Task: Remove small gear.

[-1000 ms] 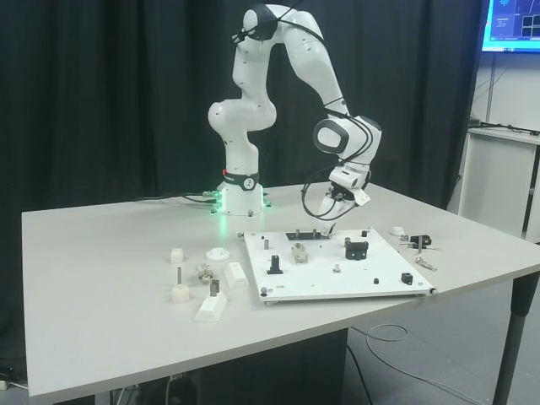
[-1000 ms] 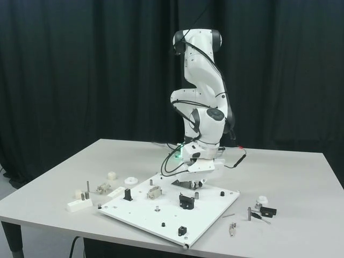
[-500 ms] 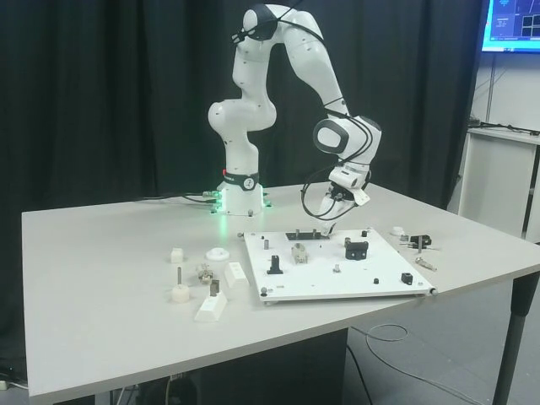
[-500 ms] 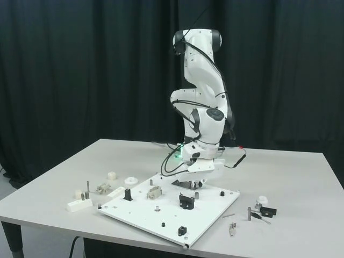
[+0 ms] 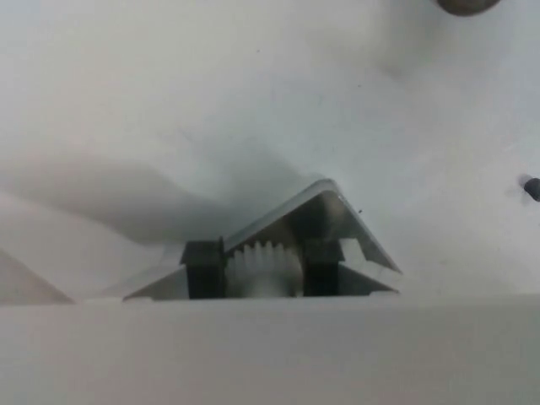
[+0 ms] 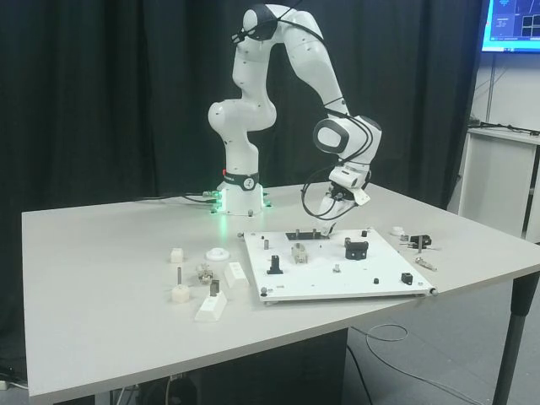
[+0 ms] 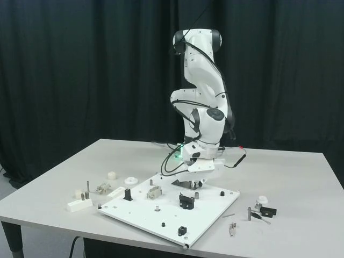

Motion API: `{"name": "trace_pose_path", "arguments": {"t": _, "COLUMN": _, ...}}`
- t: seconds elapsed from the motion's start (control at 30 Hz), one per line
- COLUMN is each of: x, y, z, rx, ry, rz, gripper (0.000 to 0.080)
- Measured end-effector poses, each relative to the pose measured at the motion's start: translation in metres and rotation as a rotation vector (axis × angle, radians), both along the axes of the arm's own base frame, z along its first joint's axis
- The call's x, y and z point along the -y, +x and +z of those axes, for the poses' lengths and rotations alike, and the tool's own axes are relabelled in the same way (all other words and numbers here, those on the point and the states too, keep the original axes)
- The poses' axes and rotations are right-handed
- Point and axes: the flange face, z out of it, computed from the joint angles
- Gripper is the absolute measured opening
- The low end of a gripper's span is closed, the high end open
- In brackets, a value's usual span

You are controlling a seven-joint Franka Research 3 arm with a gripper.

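your gripper (image 5: 263, 272) sits clamped on the small gear (image 5: 261, 268), one black pad on each side of it, low over the board's (image 6: 337, 283) far edge. across the last second the arm (image 6: 291, 51) has barely moved: you may take the grasp as made and the lift as not yet begun. count: one arm, one gripper, one board, one gear in the pads, one white gear (image 6: 218, 253) off the board on the table (image 6: 93, 270).

The room views were evenly and brightly lit from above, the black curtain (image 7: 80, 70) swallowing light behind the table (image 6: 101, 253). The wrist view was soft and out of focus, with a broad grey shadow across the white board (image 5: 126, 84).
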Motion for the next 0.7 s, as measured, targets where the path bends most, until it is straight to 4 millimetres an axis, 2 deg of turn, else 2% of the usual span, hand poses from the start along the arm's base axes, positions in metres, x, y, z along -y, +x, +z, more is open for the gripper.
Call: {"name": "trace_pose_path", "arguments": {"t": 0.7, "x": -0.0011, "y": 0.001, "z": 0.0046, "rx": -0.009, "ry": -0.01, "rz": 0.0, "gripper": 0.0195}}
